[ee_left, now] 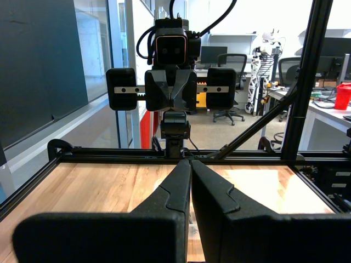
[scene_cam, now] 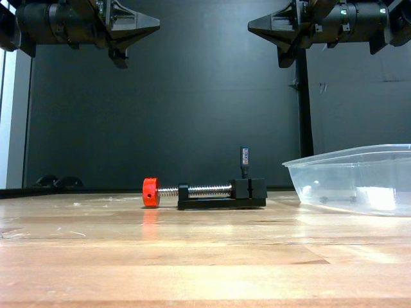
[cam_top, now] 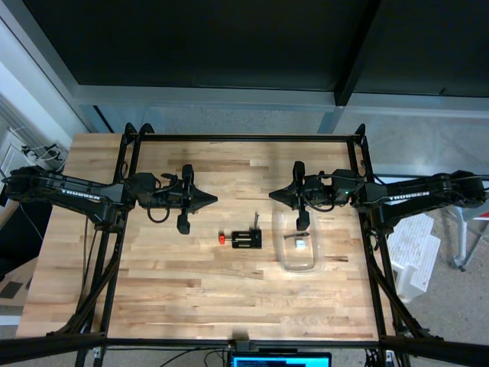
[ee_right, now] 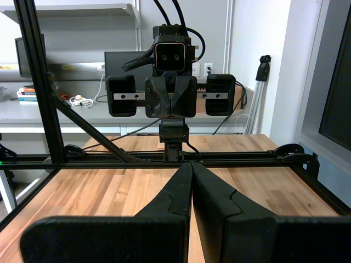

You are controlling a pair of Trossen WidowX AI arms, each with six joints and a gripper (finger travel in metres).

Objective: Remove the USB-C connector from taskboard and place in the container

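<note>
The taskboard (cam_top: 246, 238) is a small black block with an orange-red knob, lying mid-table; in the low view the taskboard (scene_cam: 221, 193) carries a thin upright pin (scene_cam: 244, 161). Right of it stands the clear container (cam_top: 300, 260), also seen as the container (scene_cam: 359, 176). Inside it a slim dark plug, the USB-C connector (cam_top: 293, 235), lies beside a small white square (cam_top: 301, 243). My left gripper (cam_top: 208, 199) hovers shut and empty, high above the table left of the block. My right gripper (cam_top: 275, 196) hovers shut and empty just behind the container. Each wrist view shows its own shut fingers, left gripper (ee_left: 190, 163), right gripper (ee_right: 192, 164).
A black metal frame (cam_top: 244, 138) runs round the table's edges and corners. Both arms point inward toward each other well above the wooden top (scene_cam: 192, 256). A laptop edge (cam_top: 279, 358) shows at the near side.
</note>
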